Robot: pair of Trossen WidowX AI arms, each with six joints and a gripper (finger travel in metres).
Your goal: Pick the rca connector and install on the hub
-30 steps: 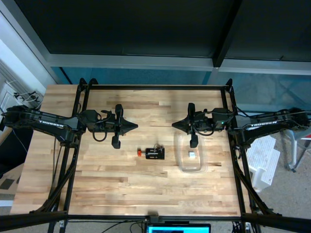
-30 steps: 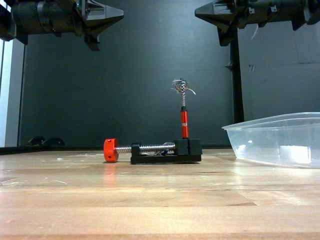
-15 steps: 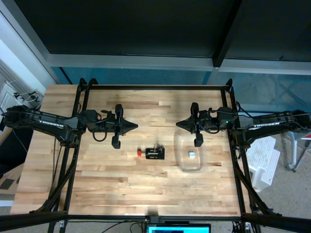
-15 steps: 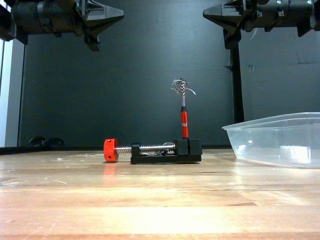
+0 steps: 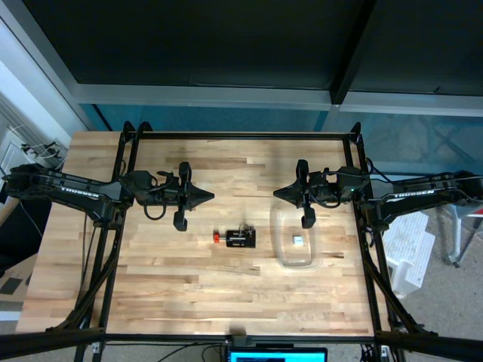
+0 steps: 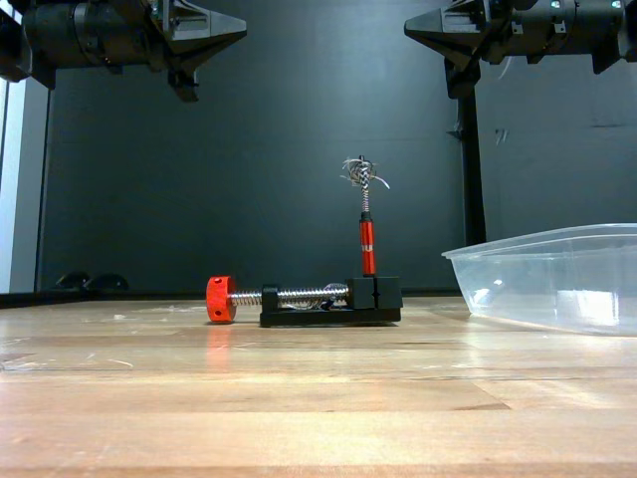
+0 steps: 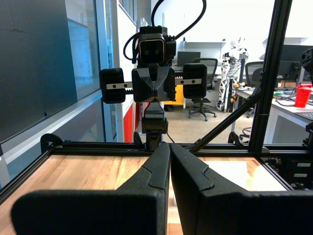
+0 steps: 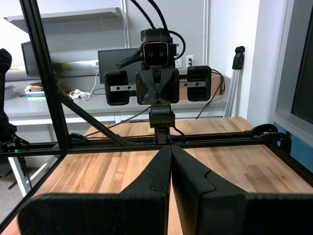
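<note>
Hub (image 5: 240, 239), a black block with a red knob (image 5: 216, 237) at its left end, lying flat near the middle of the wooden counter (image 5: 189, 286). The low view shows a red-sleeved pin (image 6: 367, 244), topped by frayed silver braid, standing upright on the block's right part. Clear tray (image 5: 296, 264), just right of the hub and apart from it, contains a small pale piece (image 5: 299, 240). Left end effector (image 5: 207, 196) hangs high over the counter, behind and left of the hub, fingers pressed together on nothing. Right end effector (image 5: 277, 193) faces it, raised above the tray's far edge, likewise closed and empty.
</note>
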